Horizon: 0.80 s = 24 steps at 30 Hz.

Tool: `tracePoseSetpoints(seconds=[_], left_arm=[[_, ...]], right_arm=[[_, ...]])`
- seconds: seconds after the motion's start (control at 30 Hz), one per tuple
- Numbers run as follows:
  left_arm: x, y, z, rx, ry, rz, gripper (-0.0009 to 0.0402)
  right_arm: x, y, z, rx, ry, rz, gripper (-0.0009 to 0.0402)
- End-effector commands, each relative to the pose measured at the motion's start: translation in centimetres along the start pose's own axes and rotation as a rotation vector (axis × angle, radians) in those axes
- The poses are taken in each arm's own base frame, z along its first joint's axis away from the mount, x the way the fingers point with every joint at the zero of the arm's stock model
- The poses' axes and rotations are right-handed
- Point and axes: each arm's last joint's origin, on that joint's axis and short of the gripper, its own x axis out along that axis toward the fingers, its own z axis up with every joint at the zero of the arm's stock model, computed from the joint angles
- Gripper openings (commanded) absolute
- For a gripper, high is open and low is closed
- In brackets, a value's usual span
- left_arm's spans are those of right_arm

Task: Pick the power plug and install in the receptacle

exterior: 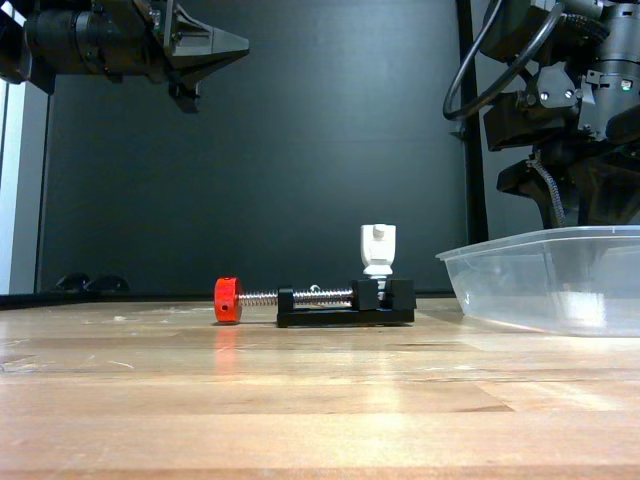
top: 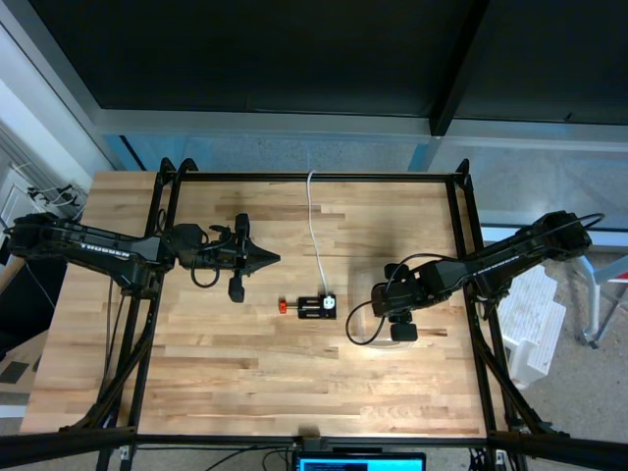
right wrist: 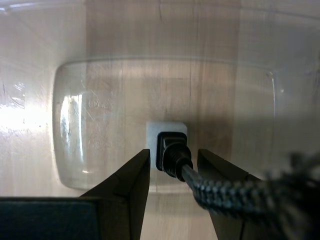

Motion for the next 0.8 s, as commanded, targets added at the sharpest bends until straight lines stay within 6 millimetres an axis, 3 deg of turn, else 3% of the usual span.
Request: tracePoseSetpoints(seconds=[0.03,0.37,0.8], left_arm=[[0.01,0.0,0.0,0.0,0.0,0.0,0.0],[0.01,0.01,0.01,0.0,0.0,0.0,0.0],[0.01,0.0,0.01,0.0,0.0,0.0,0.0]], right_arm=[[-0.02,0.03,0.15,0.002,-0.014,0.003,0.0114],[0.0,0.0,0.11,0.002,-0.012,-0.005,0.0089],[0.0,0.0,0.09,0.001,-0.011,-0.006,0.0]])
